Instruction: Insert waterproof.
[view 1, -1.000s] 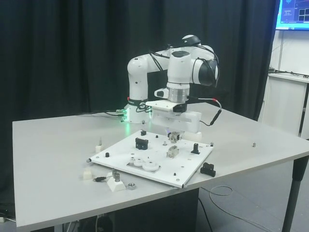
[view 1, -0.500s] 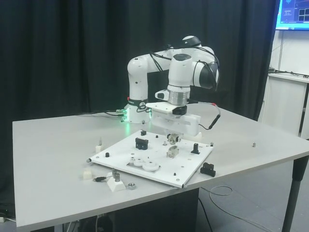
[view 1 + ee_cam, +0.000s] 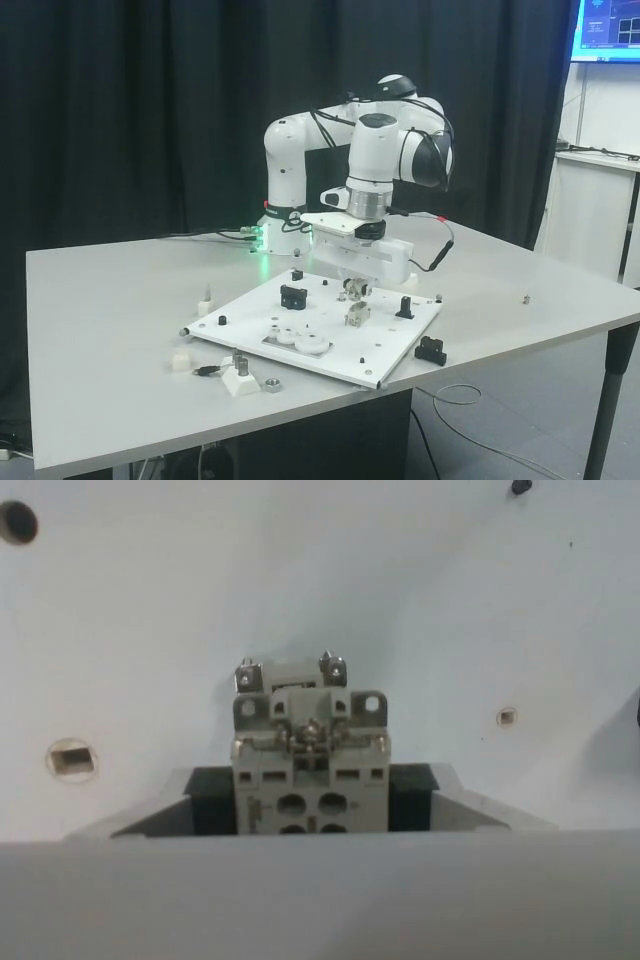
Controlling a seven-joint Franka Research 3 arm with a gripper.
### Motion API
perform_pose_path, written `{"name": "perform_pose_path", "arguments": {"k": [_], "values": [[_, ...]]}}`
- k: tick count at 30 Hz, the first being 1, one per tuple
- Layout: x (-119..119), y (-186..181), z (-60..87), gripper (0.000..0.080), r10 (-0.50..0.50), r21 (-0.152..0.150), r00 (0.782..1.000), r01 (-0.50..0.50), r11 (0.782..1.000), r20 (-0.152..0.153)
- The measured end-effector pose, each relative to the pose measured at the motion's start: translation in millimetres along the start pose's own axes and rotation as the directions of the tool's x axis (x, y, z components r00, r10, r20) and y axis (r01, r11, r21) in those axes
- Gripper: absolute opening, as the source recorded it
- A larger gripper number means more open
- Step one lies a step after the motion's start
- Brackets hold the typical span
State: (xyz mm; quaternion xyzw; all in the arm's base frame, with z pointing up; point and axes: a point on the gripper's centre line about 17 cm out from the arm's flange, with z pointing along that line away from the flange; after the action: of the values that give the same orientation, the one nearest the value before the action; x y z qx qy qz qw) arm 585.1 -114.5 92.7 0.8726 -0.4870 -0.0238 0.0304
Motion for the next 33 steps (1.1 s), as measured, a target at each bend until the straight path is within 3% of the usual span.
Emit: {"name": "perform_pose_path", "arguments": {"k": [33], "values": [[-6,-6,14.0,0.0310,0.062,0.003,0.998,-0.062,0.998,-0.014]]}}
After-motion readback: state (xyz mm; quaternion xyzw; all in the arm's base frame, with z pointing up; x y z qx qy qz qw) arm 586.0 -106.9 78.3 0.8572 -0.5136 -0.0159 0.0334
